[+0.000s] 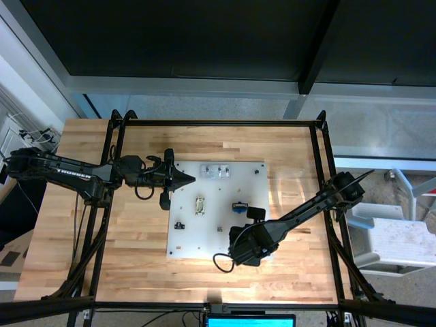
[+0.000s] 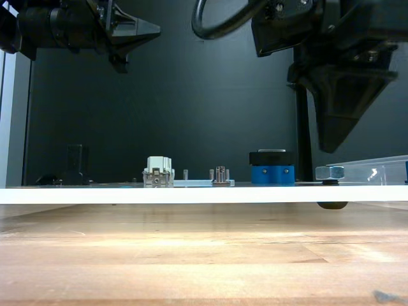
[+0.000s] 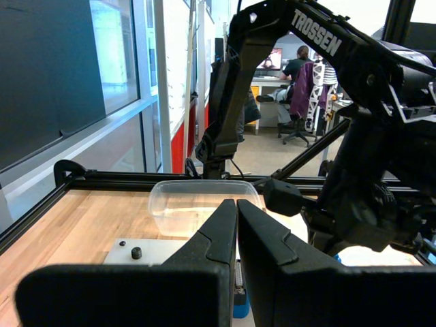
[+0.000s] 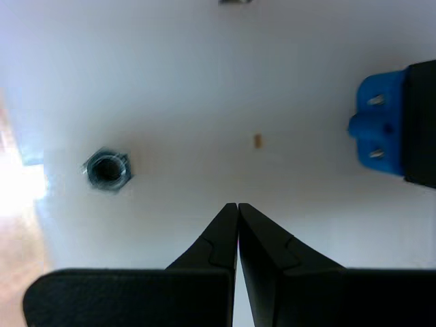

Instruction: Unfasten the M12 fastener and place in the container

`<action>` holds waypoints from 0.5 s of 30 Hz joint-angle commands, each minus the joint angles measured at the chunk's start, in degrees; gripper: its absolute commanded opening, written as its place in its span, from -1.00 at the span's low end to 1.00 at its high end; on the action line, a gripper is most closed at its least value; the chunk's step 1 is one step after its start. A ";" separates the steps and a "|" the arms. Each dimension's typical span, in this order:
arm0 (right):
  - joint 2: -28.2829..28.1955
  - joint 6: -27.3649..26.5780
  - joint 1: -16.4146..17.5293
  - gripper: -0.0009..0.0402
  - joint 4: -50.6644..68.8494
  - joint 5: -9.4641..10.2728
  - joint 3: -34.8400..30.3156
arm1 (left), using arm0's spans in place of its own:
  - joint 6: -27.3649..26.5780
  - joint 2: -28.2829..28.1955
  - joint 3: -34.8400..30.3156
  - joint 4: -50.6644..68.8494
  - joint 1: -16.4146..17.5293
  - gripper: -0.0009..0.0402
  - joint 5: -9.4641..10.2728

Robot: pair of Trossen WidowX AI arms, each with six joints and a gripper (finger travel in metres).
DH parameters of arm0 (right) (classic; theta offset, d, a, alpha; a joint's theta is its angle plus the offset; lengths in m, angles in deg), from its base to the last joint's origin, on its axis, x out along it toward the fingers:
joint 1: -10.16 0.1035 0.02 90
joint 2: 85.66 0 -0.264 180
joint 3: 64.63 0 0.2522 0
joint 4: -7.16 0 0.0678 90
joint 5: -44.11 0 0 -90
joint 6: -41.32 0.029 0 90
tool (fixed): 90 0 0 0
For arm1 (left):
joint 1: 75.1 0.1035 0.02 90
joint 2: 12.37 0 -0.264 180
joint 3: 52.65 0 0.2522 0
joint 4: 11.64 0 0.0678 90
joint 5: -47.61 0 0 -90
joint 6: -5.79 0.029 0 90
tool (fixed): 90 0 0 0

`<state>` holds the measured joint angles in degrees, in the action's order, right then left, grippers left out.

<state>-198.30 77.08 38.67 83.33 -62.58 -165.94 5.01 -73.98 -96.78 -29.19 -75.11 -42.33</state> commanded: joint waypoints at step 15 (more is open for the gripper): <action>0.37 0.26 0.02 -0.96 -6.03 17.27 -2.05 | 0.02 0.00 0.00 0.00 0.00 -0.96 0.00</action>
<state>-197.29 77.28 38.65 77.80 -45.21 -168.08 5.03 -73.98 -96.78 -29.19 -75.11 -42.33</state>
